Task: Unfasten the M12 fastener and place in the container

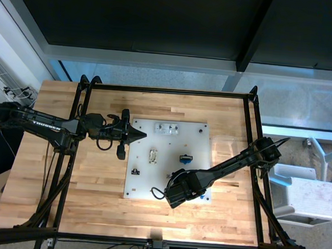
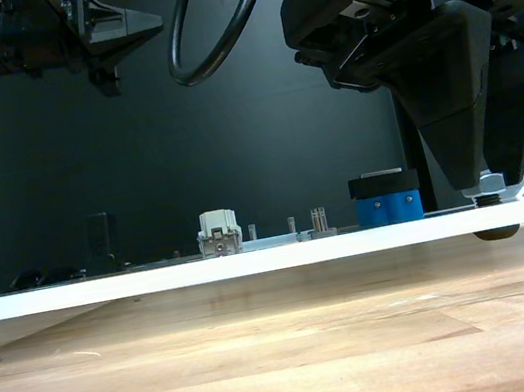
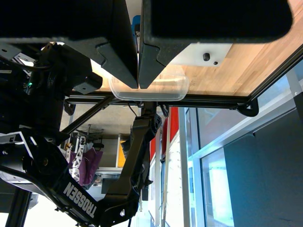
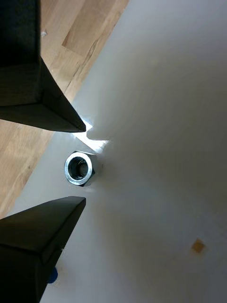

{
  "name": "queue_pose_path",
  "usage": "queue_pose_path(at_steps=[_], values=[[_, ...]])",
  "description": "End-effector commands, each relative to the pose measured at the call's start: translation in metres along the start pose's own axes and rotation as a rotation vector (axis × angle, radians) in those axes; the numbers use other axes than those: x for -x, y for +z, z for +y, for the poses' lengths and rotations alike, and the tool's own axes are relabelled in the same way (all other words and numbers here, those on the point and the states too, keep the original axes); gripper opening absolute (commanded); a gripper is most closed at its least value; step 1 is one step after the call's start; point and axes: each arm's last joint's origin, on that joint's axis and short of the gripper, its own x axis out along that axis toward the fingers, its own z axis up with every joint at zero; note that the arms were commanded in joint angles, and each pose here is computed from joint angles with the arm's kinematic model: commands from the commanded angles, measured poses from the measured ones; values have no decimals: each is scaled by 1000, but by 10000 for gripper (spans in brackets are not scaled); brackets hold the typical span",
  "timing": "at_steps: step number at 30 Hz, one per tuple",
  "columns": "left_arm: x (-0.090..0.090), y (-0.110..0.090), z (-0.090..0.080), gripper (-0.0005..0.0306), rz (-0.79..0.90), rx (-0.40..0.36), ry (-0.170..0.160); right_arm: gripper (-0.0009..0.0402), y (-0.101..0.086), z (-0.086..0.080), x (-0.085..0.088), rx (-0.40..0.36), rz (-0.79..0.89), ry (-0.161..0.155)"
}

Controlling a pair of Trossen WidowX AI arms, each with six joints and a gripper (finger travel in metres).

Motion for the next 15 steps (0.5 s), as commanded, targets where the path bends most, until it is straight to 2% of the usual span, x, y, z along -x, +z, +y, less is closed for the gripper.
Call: queue_pose_path(at_steps=[1,15], values=[[0,0,0,0,0,0,0,174,1,0,0,-5,-2,0],[0,0,0,0,0,0,0,167,2,-2,-3,-8,2,-4]])
